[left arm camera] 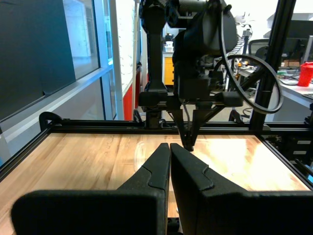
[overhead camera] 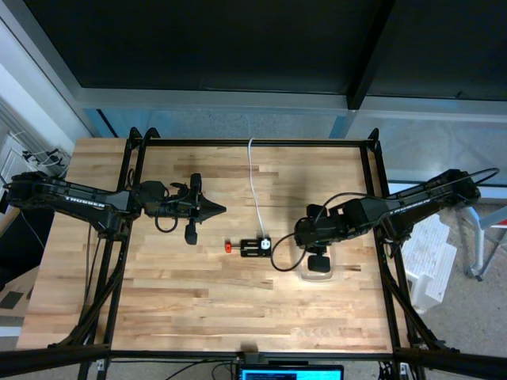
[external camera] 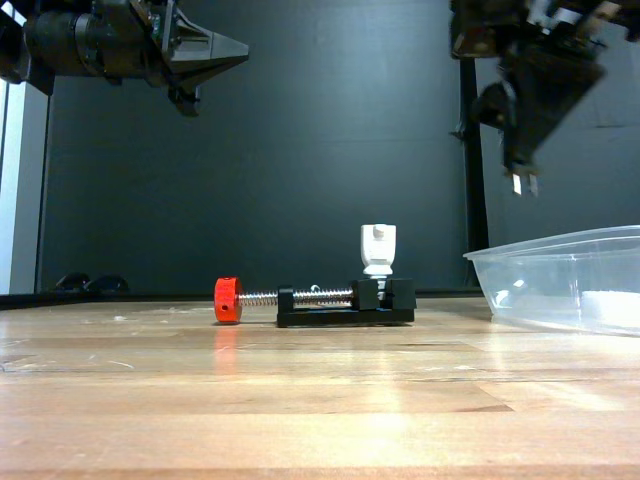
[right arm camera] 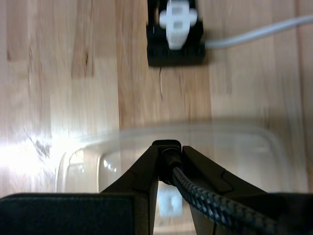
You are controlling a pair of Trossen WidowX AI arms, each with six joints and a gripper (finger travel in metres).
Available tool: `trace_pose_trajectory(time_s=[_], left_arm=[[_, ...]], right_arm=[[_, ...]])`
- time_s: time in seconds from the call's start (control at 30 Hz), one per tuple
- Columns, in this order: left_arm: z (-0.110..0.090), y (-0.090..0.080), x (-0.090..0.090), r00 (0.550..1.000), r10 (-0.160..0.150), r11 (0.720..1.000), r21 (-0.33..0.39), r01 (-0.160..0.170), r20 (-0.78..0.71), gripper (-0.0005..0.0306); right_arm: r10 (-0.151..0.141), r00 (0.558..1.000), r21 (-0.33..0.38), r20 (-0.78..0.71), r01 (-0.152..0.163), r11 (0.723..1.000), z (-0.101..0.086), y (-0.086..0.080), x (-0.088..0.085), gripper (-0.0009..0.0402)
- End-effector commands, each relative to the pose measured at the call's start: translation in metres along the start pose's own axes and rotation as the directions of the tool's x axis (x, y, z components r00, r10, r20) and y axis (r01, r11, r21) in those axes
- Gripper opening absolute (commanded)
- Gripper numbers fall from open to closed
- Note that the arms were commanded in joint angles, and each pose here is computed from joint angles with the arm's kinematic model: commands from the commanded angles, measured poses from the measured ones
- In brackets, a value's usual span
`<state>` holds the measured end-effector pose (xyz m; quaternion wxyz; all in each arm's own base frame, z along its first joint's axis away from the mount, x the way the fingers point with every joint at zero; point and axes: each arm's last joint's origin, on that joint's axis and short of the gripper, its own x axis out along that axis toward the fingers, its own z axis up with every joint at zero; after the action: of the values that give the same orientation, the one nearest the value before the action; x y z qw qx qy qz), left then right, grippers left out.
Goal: Remove the power plug from the receptacle and place in the container
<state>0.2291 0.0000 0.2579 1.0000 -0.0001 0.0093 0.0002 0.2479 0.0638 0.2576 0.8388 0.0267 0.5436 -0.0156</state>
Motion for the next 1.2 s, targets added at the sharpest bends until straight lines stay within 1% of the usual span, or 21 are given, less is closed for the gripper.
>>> trace_pose_trajectory(time_s=[0.03, 0.13, 0.27, 0.33, 0.4, 0.43, 0.5, 0.53, 0.57, 0.6, 0.77, 0.83, 1.1, 1.13, 1.2], left_arm=[[0.000, 0.000, 0.000, 1.000, 0.000, 1.000, 0.000, 0.000, 0.000, 0.0000], [0.000, 0.000, 0.000, 1.000, 0.000, 1.000, 0.000, 0.000, 0.001, 0.0000], [0.000, 0.000, 0.000, 1.000, 0.000, 1.000, 0.000, 0.000, 0.000, 0.0000], [0.000, 0.000, 0.000, 1.000, 0.000, 1.000, 0.000, 0.000, 0.000, 0.0000], [0.000, 0.000, 0.000, 1.000, 0.000, 1.000, 0.000, 0.000, 0.000, 0.0000], [0.000, 0.000, 0.000, 1.000, 0.000, 1.000, 0.000, 0.000, 0.000, 0.0000], [0.000, 0.000, 0.000, 1.000, 0.000, 1.000, 0.000, 0.000, 0.000, 0.0000], [0.000, 0.000, 0.000, 1.000, 0.000, 1.000, 0.000, 0.000, 0.000, 0.0000], [0.000, 0.000, 0.000, 1.000, 0.000, 1.000, 0.000, 0.000, 0.001, 0.0000], [0.000, 0.000, 0.000, 1.000, 0.000, 1.000, 0.000, 0.000, 0.000, 0.0000], [0.000, 0.000, 0.000, 1.000, 0.000, 1.000, 0.000, 0.000, 0.000, 0.0000], [0.000, 0.000, 0.000, 1.000, 0.000, 1.000, 0.000, 0.000, 0.000, 0.0000], [0.000, 0.000, 0.000, 1.000, 0.000, 1.000, 0.000, 0.000, 0.000, 0.0000], [0.000, 0.000, 0.000, 1.000, 0.000, 1.000, 0.000, 0.000, 0.000, 0.0000], [0.000, 0.000, 0.000, 1.000, 0.000, 1.000, 0.000, 0.000, 0.000, 0.0000]], right_arm=[[-0.003, 1.000, 0.002, -0.021, 0.003, 1.000, -0.014, -0.001, 0.004, 0.0000], [-0.005, 0.999, 0.014, -0.038, 0.006, 1.000, -0.025, -0.002, 0.008, 0.0000], [-0.014, 0.997, 0.055, -0.072, 0.018, 0.998, -0.038, -0.004, 0.015, 0.0000], [-0.019, 0.996, 0.076, -0.083, 0.025, 0.997, -0.042, -0.005, 0.018, 0.0000], [-0.022, 0.996, 0.078, -0.087, 0.029, 0.997, -0.044, -0.006, 0.020, 0.0002], [-0.030, 0.996, 0.082, -0.085, 0.037, 0.996, -0.045, -0.006, 0.021, 0.0005], [-0.032, 0.996, 0.090, -0.083, 0.040, 0.995, -0.047, -0.007, 0.023, 0.0014], [-0.041, 0.996, 0.094, -0.082, 0.048, 0.994, -0.048, -0.008, 0.024, 0.0021], [-0.057, 0.995, 0.093, -0.081, 0.064, 0.994, -0.050, -0.009, 0.026, 0.0028], [-0.059, 0.995, 0.095, -0.084, 0.067, 0.993, -0.051, -0.009, 0.026, 0.0036], [-0.056, 0.995, 0.103, -0.084, 0.065, 0.993, -0.051, -0.009, 0.027, 0.0081], [-0.046, 0.996, 0.110, -0.079, 0.055, 0.992, -0.051, -0.009, 0.026, 0.0099], [-0.035, 0.998, 0.134, -0.059, 0.042, 0.990, -0.048, -0.008, 0.021, 0.0171], [-0.032, 0.998, 0.135, -0.059, 0.039, 0.990, -0.048, -0.008, 0.020, 0.0180], [-0.015, 0.998, 0.136, -0.062, 0.023, 0.990, -0.048, -0.008, 0.019, 0.0196]])
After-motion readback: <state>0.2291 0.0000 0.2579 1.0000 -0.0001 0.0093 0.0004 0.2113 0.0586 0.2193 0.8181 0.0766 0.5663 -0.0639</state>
